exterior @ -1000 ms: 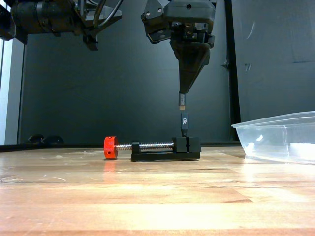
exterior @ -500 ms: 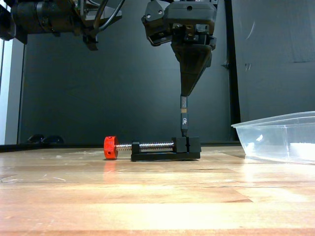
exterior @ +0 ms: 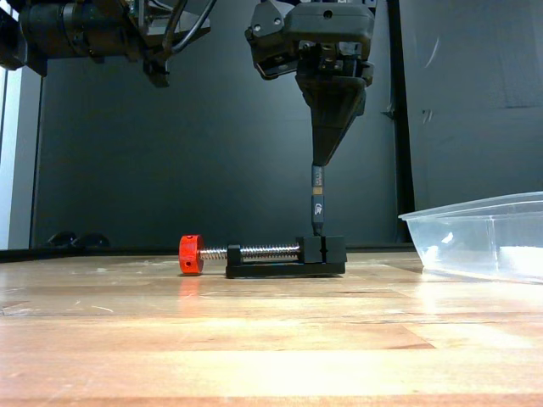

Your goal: Pick the USB-C connector and install on taskboard

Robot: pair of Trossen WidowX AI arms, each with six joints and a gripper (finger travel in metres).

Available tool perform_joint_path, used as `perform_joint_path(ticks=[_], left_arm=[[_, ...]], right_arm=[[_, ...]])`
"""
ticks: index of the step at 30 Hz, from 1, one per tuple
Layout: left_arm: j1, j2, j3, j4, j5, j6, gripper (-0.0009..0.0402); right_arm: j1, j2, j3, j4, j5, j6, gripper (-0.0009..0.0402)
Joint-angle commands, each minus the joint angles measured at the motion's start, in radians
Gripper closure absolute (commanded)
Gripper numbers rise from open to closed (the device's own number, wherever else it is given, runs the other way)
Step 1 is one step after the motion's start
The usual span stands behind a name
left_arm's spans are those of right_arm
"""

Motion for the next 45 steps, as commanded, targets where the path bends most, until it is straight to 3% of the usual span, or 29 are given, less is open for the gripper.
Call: perform_joint_path(ticks=[1,45], left_arm=[[0.000,0.000,0.000,0.000,0.000,0.000,0.0393],[0.000,0.000,0.000,0.000,0.000,0.000,0.0393]], right_arm=[[0.000,0.000,-0.001,0.001,0.001,0.001,0.0394],[0.001,-0.009,-0.016,0.012,0.000,-0.010,0.0393]])
